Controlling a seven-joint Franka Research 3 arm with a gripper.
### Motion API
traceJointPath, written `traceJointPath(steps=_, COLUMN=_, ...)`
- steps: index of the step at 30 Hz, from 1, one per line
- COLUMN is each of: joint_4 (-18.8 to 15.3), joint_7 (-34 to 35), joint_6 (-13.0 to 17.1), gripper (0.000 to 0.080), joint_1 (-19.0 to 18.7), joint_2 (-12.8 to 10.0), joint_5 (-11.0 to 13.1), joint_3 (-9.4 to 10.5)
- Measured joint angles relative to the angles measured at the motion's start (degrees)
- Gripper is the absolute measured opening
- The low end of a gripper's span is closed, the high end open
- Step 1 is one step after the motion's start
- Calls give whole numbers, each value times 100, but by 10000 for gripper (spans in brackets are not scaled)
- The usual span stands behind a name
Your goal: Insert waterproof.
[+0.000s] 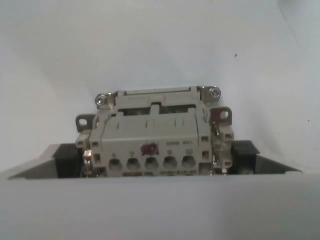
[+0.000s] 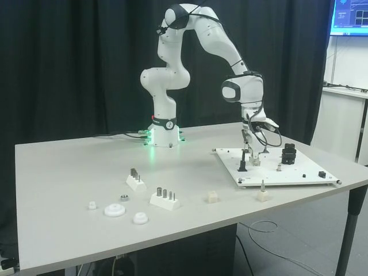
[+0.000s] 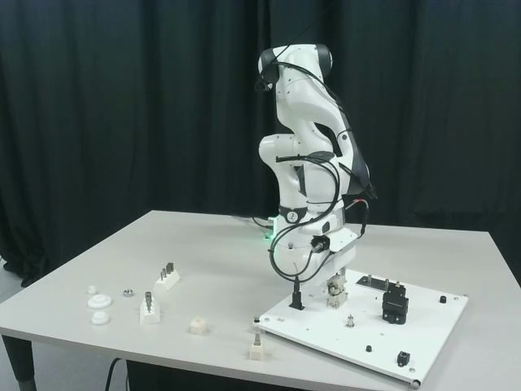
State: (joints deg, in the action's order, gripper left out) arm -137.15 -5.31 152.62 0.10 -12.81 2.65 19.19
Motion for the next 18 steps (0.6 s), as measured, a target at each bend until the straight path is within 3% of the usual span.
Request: traceJointPath(steps=18, joint_4=-3, joint_7=166, joint_6=8, gripper=618, joint_1=-9, joint_2=0, joint_5=-67, joint_3=0)
